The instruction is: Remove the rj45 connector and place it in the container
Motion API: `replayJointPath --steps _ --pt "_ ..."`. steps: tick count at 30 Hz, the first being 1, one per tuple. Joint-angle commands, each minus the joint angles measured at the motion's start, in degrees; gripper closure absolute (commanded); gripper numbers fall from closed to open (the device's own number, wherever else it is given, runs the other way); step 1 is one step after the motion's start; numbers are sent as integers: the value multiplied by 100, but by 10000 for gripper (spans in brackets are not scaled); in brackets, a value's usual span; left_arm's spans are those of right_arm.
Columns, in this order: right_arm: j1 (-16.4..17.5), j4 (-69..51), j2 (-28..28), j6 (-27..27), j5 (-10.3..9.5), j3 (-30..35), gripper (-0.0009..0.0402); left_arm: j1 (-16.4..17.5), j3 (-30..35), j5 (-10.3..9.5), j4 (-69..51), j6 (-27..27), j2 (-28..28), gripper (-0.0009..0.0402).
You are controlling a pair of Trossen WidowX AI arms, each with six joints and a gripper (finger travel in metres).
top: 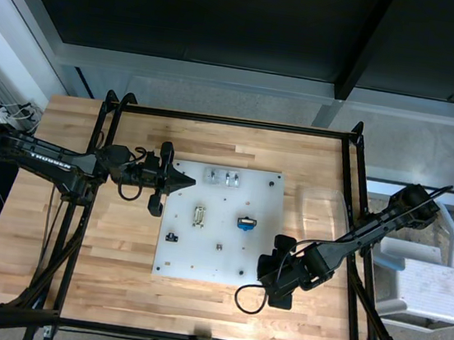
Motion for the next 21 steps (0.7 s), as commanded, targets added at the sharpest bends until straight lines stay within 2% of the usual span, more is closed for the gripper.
replayJointPath --steps 1,21 --pt "-2 55 -15 -24 2 -63 193 2 0 0 0 0 2 392" --pt "-17 129 -20 -195 61 -192 239 2 0 0 0 0 0 392"
